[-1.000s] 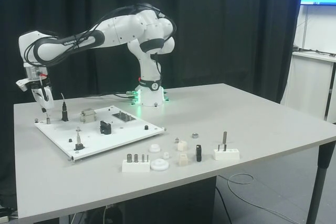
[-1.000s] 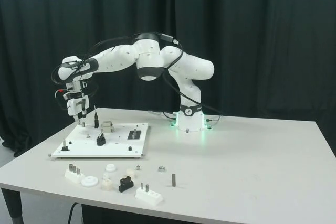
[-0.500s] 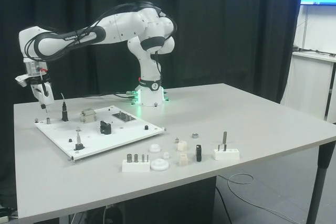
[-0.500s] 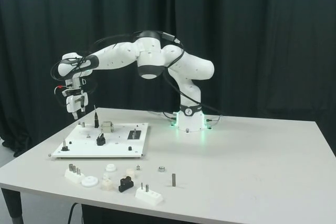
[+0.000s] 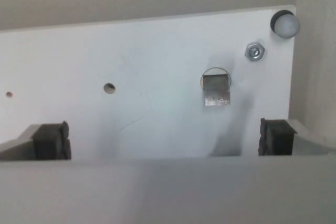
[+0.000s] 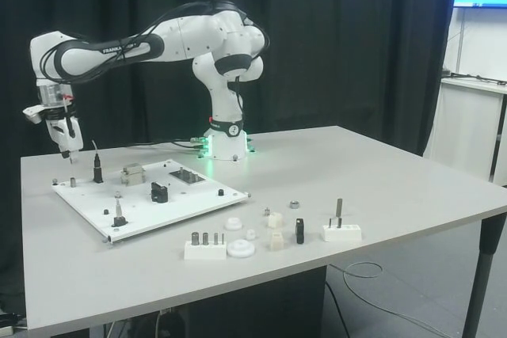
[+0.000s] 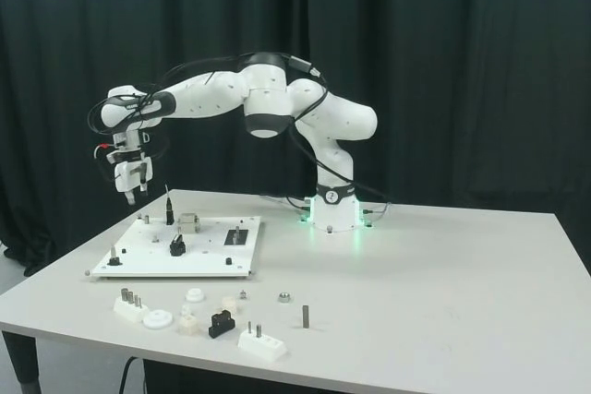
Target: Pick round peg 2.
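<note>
A short grey round peg point(image 5: 216, 89) stands in its hole at a corner of the white board point(image 5: 147, 61). The first room view shows this peg point(image 6: 72, 181) at the board's far left corner, and the second room view shows the same peg point(image 7: 141, 218). My gripper point(image 6: 71, 154) hangs well above it, open and empty. In the wrist view the gripper point(image 5: 163, 139) has its black pads point(image 5: 50, 140) wide apart, with the peg lying off toward one pad. From the second room view the gripper point(image 7: 130, 196) hovers over the board's far left corner.
On the board point(image 6: 182, 195) stand a tall black peg point(image 6: 98, 170), a grey block point(image 6: 131, 172), a black clamp point(image 6: 159, 191) and a small post point(image 6: 119, 215). In front lie a white peg holder point(image 6: 206, 248), a white gear point(image 6: 240, 248) and small parts. A nut point(image 5: 254, 51) sits near the peg.
The gripper has risen straight up from the board's far left corner. The round peg has stayed in its hole.
</note>
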### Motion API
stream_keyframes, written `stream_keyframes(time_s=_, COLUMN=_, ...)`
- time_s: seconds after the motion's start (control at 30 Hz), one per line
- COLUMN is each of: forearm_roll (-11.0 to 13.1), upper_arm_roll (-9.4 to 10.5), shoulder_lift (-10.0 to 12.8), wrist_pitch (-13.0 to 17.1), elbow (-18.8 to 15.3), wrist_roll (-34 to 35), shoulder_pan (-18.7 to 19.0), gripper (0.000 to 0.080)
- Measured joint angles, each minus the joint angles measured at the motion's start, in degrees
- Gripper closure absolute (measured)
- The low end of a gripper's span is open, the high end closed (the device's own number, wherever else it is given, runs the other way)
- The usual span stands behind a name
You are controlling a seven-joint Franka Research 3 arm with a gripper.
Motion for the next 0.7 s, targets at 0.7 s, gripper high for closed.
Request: stream_keyframes(time_s=0.7, forearm_roll=0.1, upper_arm_roll=-2.57, shoulder_lift=0.0, wrist_pitch=-0.79, elbow=0.38, wrist_roll=0.36, shoulder_pan=1.94, gripper=0.0003)
